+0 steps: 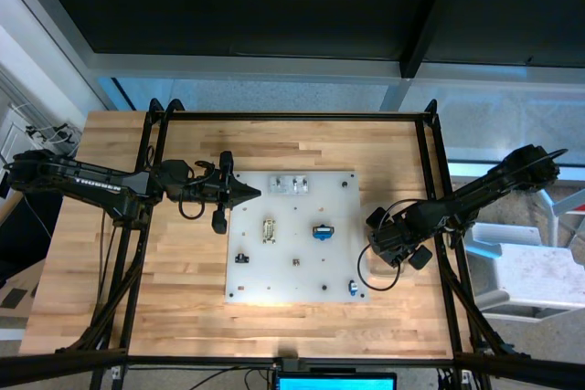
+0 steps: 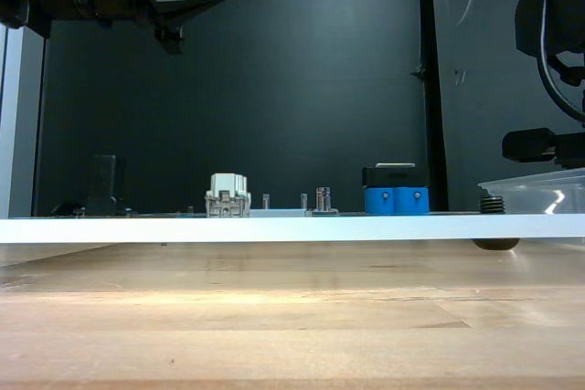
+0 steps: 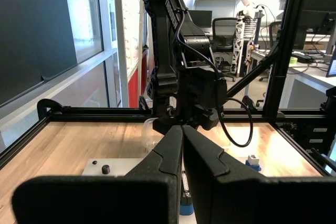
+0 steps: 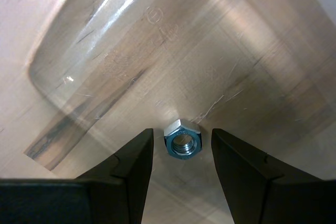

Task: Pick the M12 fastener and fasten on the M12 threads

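- Right gripper (image 4: 182, 132) spread open, straddling M12 fastener (image 4: 182, 141) lying flat in clear tray (image 4: 105, 51), no contact.
- Left gripper (image 3: 182, 127) fingers together, empty, above board's (image 1: 274, 271) left edge.
- Left arm (image 1: 91, 184) reads "TROSSEN".

White board (image 1: 274, 282) on wooden table (image 1: 302, 143), blue part (image 2: 396, 199), pale connector (image 2: 228, 196), silver post (image 2: 322, 198), clear tray (image 2: 539, 196)

Silver nut (image 4: 182, 144), black left gripper (image 1: 256, 193) and right gripper (image 4: 182, 134) — white board (image 1: 274, 271), blue block (image 1: 322, 233).
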You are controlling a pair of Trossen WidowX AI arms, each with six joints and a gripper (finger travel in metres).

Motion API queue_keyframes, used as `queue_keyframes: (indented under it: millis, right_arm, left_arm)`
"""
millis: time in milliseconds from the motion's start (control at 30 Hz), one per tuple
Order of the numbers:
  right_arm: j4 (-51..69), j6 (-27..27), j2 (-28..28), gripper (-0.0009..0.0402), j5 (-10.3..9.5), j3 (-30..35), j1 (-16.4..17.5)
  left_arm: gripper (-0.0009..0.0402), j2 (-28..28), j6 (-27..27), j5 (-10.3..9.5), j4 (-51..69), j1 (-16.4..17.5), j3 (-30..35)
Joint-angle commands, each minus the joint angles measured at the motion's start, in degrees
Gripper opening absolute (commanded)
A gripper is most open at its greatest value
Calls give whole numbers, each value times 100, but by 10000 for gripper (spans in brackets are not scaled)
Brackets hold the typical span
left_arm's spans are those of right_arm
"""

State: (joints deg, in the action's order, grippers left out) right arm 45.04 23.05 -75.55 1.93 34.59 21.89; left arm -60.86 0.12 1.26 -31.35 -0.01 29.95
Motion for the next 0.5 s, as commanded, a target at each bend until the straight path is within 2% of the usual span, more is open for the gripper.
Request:
queue_keyframes:
  millis: [33,500]
  right_arm:
    - [0,-4,0,137,0,4,2]
    - [-55,0,0,88,-7,-11,24]
  left_arm:
    - [0,0,-2,2,-2,0,0]
    - [0,0,-2,0,-2,0,0]
